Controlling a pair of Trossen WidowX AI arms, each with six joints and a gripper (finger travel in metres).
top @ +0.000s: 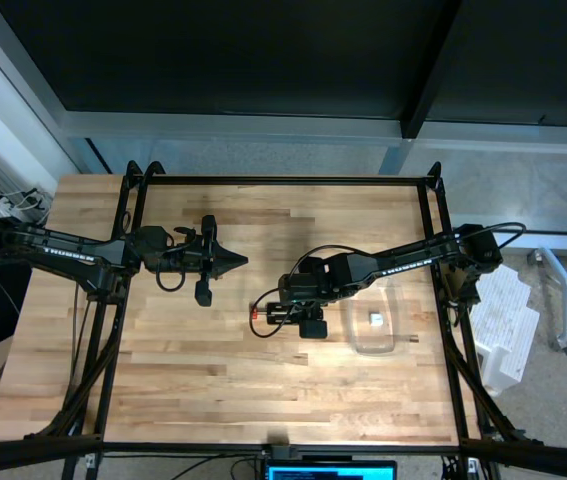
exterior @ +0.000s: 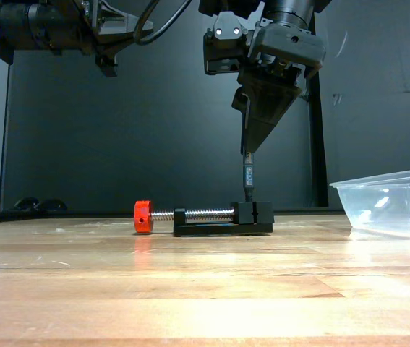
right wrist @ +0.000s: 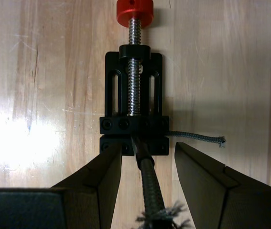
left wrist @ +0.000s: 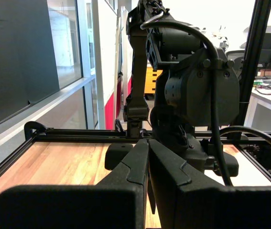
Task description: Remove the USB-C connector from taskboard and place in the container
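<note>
Two grippers, left gripper [top: 235, 262] aloft at left, jaws closed, right gripper [right wrist: 148, 150] jaws open astride USB-C connector [exterior: 248, 177] in taskboard [exterior: 257, 214]

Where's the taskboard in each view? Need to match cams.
High: taskboard near centre, under the right gripper, left of the container; left gripper parked farther back, left.
Low: taskboard at centre, below the right gripper.
Left wrist: not in it.
Right wrist: taskboard just ahead of the open fingers.
Landmark: red knob, in all three.
</note>
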